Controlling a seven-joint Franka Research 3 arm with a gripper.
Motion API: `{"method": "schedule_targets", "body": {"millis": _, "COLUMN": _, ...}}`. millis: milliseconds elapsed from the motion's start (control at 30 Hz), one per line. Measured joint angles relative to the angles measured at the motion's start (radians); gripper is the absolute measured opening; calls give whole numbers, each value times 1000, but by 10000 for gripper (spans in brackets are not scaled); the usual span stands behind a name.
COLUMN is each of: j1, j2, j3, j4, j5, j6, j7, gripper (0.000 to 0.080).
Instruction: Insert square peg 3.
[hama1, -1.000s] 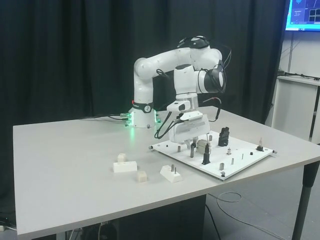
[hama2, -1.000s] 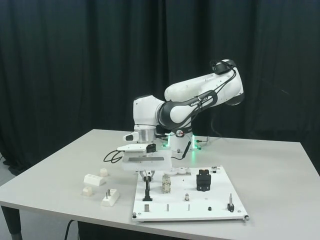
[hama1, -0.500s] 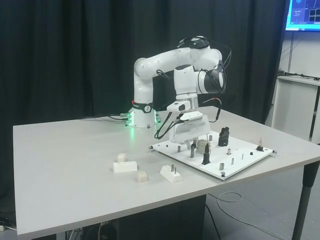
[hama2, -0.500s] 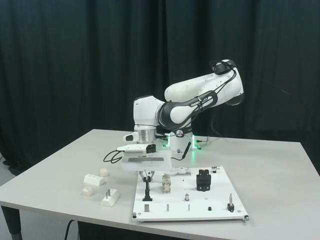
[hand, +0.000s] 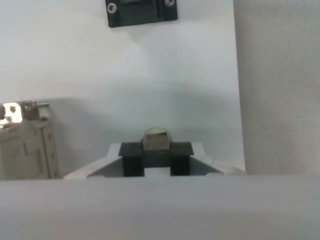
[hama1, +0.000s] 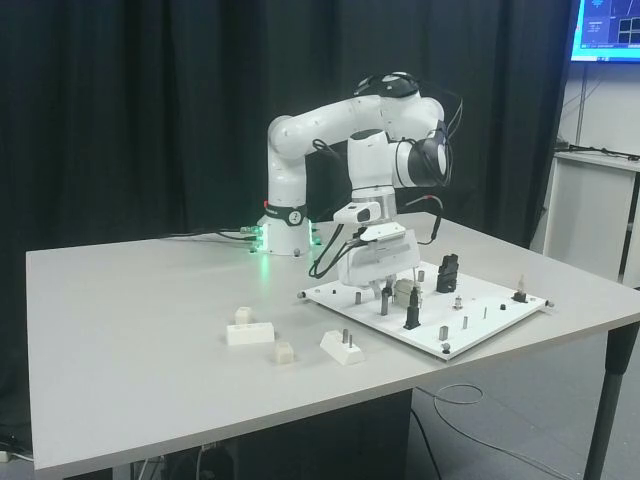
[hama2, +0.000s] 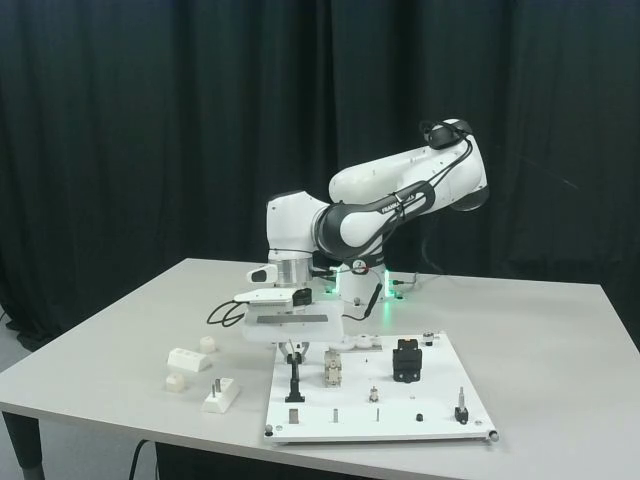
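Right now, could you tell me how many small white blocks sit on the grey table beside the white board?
4: a long block, a small cube behind it, another cube, and a pegged block nearest the board.

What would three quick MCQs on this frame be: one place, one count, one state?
1. Where is the gripper?
A. Over the board
B. Over the blocks
C. Past the table edge

2. How many loose white blocks lie beside the board?
A. Two
B. Four
C. Seven

3. What is the gripper's state?
A. Wide open, empty
B. Shut on a peg
C. Holding a block

Key: 1 A, both room views show it low above the board's corner. 2 B, four pieces sit on the table. 3 B, the wrist view shows the peg between the black fingers.
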Motion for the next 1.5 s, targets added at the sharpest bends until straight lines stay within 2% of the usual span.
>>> {"method": "schedule_targets", "body": {"millis": 867, "j1": 6, "j2": 0, "j3": -4, "j4": 1, "j5": -24, "j6": -5, "j7": -141, "gripper": 107}}
{"method": "schedule_targets", "body": {"millis": 1100, "j1": 5, "j2": 0, "j3": -4, "j4": 1, "j5": -23, "j6": -4, "j7": -136, "gripper": 107}}
{"method": "schedule_targets", "body": {"millis": 1500, "j1": 1, "j2": 0, "j3": -2, "j4": 1, "j5": -15, "j6": -4, "j7": -54, "gripper": 107}}
